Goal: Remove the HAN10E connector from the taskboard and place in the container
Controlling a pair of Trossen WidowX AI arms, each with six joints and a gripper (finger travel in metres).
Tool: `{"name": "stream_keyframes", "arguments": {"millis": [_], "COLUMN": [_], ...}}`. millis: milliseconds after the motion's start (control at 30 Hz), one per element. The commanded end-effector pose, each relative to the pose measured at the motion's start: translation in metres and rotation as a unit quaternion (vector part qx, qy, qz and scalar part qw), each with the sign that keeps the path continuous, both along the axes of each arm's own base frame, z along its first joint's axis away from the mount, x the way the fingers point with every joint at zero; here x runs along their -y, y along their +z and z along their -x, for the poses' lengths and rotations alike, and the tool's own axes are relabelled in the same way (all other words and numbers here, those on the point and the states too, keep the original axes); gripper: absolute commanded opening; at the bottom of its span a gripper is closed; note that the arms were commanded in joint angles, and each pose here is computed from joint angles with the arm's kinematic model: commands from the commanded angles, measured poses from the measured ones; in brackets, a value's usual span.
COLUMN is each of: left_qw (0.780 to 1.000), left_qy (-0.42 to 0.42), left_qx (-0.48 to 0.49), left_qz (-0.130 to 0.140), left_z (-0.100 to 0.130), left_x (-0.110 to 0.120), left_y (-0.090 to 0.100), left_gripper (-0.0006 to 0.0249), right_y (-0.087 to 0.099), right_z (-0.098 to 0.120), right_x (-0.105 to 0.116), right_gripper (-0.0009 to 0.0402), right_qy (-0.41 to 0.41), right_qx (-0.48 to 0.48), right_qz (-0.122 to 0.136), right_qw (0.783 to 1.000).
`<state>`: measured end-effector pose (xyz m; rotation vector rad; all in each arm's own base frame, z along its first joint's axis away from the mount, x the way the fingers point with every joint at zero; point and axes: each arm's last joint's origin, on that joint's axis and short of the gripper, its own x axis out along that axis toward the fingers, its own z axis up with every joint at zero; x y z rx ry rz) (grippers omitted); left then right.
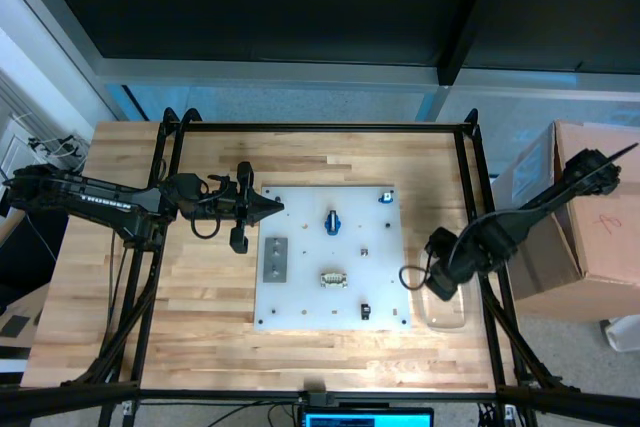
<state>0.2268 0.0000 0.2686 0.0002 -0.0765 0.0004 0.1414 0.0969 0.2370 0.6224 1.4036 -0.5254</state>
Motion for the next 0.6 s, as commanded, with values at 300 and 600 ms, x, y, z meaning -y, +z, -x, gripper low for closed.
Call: {"name": "stream_keyframes", "arguments": {"millis": [300, 600], "left_qw": [1.000, 1.000], "left_qy": [0.000, 0.000], "left_qx": [0.000, 0.000], "left_qz": [0.000, 0.000], "left_z": [0.000, 0.000], "left_x": [0.000, 0.000], "left_y": [0.000, 0.000], "left_gripper": [0.0000, 0.0000], "right_y": [-0.024, -0.038], "right_z": [-0.003, -0.004], "right_x": [-0.036, -0.042], "right_gripper": [0.0075, 0.0164], "right_qy": [0.041, 0.048], "right_qx": [-0.008, -0.029], "right_qz": [-0.005, -0.005], "right_qw": [0.999, 0.998]}}
